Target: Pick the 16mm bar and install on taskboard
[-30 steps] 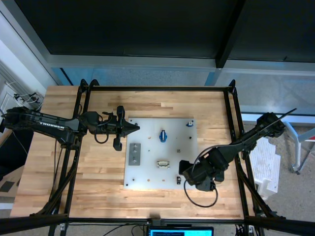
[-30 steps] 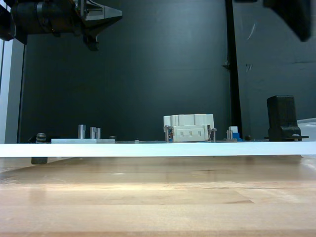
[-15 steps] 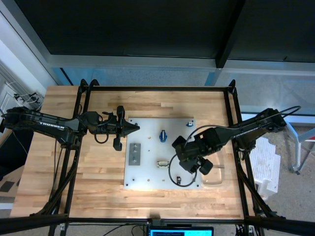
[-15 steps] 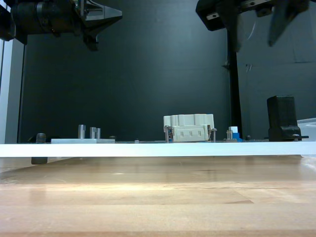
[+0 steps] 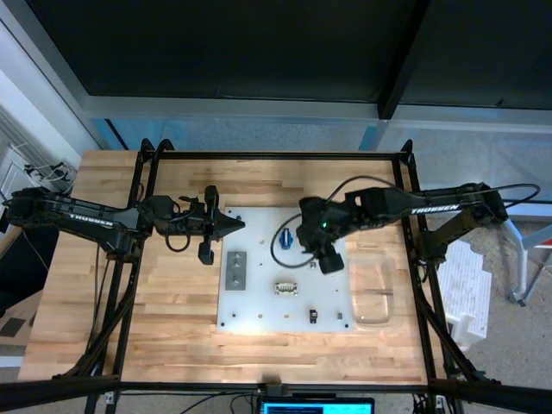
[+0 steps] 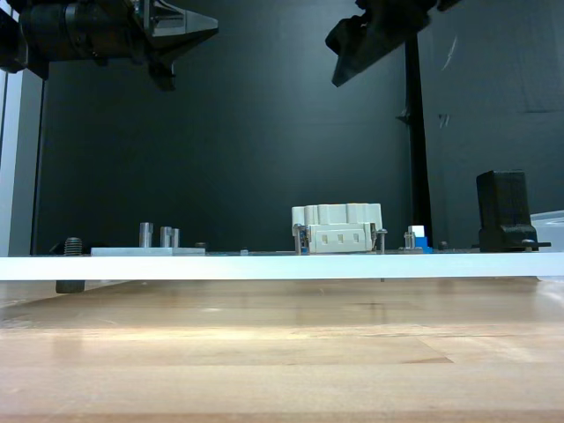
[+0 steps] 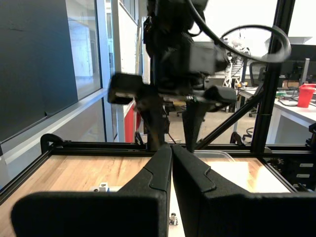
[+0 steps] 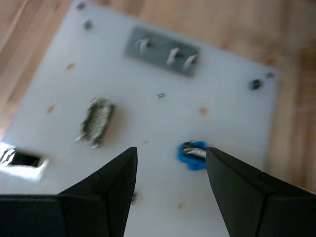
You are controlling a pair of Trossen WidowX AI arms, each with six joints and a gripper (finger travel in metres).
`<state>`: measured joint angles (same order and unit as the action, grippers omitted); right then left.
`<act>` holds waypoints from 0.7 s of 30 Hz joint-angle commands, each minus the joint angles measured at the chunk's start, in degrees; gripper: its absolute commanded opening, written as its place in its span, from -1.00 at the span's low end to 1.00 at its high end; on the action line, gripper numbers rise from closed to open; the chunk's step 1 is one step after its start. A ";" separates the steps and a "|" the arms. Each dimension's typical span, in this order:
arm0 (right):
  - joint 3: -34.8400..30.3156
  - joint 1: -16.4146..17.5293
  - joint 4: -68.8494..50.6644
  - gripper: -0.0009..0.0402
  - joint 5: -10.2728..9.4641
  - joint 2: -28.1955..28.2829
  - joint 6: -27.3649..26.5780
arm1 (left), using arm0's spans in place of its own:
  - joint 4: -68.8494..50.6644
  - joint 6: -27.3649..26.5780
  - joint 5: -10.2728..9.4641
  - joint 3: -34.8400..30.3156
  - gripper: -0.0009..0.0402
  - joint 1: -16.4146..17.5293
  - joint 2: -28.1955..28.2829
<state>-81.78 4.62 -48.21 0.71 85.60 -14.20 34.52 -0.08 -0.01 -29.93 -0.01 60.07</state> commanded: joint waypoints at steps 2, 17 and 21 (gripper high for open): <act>0.00 -1.75 2.89 -0.05 -0.22 -1.44 2.21 | 0.00 0.02 0.00 -0.02 -0.96 0.02 0.02; 5.77 -4.04 15.08 -0.98 -0.83 -7.04 3.32 | 0.00 0.02 0.00 -0.02 -0.96 0.00 0.02; 8.41 -4.26 20.85 -0.92 -0.81 -8.33 5.20 | 0.00 0.02 0.00 -0.02 -0.96 0.00 0.02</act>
